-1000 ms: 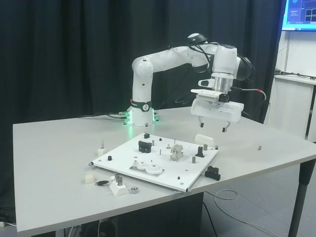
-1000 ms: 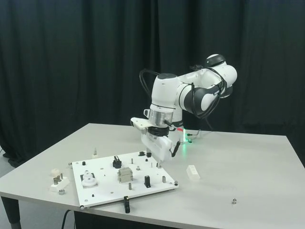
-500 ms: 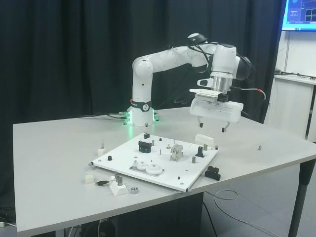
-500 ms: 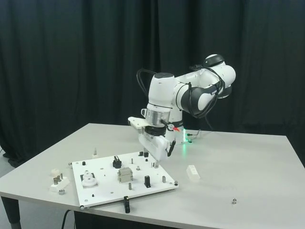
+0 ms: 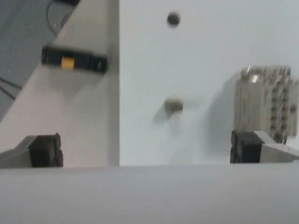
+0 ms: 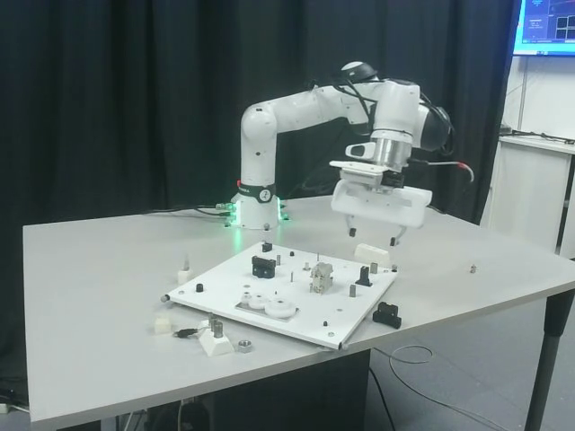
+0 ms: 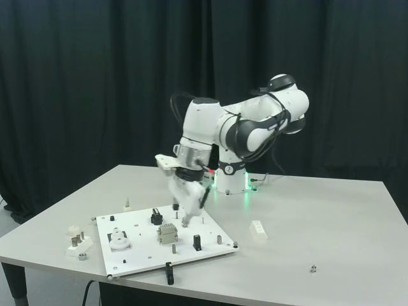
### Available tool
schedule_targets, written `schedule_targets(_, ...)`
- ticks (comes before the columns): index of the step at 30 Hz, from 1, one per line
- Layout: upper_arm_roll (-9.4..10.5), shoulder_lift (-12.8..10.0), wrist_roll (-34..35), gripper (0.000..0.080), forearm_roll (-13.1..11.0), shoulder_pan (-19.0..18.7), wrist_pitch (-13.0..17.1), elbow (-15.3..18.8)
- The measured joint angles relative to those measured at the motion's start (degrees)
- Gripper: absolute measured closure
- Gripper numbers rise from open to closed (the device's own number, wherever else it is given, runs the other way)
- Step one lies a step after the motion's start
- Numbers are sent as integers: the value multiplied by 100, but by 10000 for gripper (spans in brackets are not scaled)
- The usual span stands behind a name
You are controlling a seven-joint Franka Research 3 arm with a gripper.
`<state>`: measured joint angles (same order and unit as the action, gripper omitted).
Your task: Pick bolt 4.
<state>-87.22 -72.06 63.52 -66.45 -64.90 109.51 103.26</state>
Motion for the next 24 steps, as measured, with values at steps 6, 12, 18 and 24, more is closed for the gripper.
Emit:
schedule_targets(6, 99, -51, -33, 3, 0, 400, 299, -114)
schedule_targets(12, 205, -62, -33, 3, -14, 861, 576, -274)
schedule_targets(18, 274, -122, -22, 3, -105, 1371, 687, -547)
schedule_targets(24, 371, -192, 165, 3, -208, 1869, 690, -833)
